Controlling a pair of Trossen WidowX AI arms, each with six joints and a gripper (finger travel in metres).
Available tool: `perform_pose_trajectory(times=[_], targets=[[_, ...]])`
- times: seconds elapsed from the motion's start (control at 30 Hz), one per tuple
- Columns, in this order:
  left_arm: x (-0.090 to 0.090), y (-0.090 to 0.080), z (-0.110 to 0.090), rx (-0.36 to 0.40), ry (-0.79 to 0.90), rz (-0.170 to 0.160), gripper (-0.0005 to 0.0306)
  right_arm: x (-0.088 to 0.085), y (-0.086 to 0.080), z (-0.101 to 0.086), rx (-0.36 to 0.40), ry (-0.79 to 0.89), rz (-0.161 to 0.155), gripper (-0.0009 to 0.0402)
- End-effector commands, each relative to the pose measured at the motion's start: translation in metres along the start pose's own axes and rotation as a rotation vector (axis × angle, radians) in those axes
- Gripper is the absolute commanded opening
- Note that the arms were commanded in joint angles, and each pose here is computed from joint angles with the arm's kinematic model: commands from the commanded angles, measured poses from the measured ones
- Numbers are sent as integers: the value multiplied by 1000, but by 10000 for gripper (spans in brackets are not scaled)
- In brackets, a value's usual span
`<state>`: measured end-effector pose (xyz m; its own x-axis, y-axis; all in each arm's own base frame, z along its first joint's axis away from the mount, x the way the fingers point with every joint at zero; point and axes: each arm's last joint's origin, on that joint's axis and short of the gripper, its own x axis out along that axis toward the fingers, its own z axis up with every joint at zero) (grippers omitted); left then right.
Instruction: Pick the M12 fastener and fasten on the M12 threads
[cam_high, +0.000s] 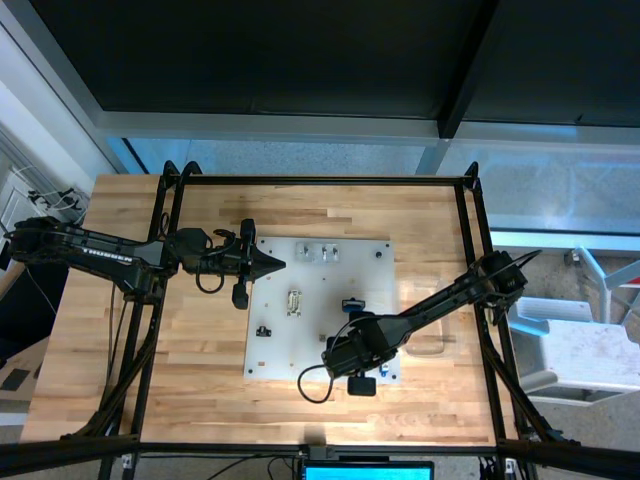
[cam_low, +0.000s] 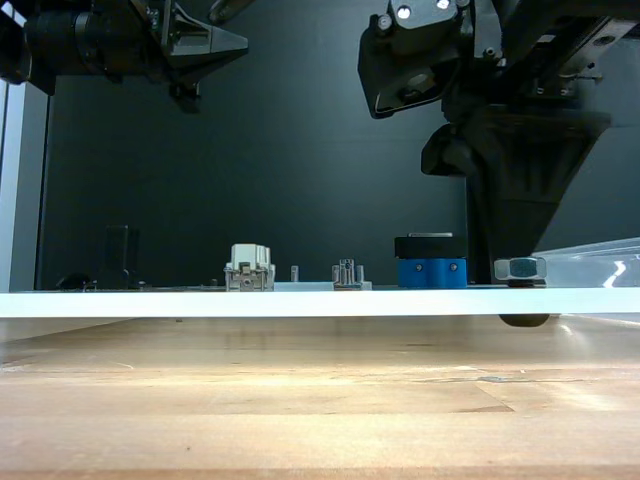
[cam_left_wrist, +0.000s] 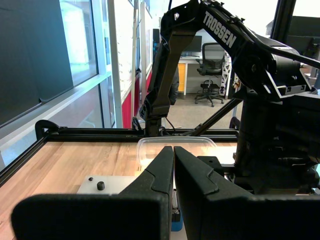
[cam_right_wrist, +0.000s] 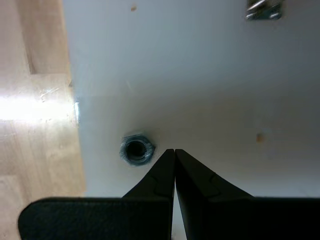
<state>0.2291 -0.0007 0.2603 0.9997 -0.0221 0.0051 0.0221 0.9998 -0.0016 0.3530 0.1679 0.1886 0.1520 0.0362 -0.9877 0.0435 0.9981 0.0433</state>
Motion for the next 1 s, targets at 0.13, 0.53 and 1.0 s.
perform_pose_trajectory(times=[0.13, 0.53, 1.0], targets=[[0, 0, 0, 0, 0, 0, 0, -4, 8, -6, -50, 173, 319, 0], [0, 0, 0, 0, 0, 0, 0, -9, 1, -3, -35, 71, 116, 0], [0, 0, 0, 0, 0, 0, 0, 0, -4, 2, 4, -9, -18, 0]])
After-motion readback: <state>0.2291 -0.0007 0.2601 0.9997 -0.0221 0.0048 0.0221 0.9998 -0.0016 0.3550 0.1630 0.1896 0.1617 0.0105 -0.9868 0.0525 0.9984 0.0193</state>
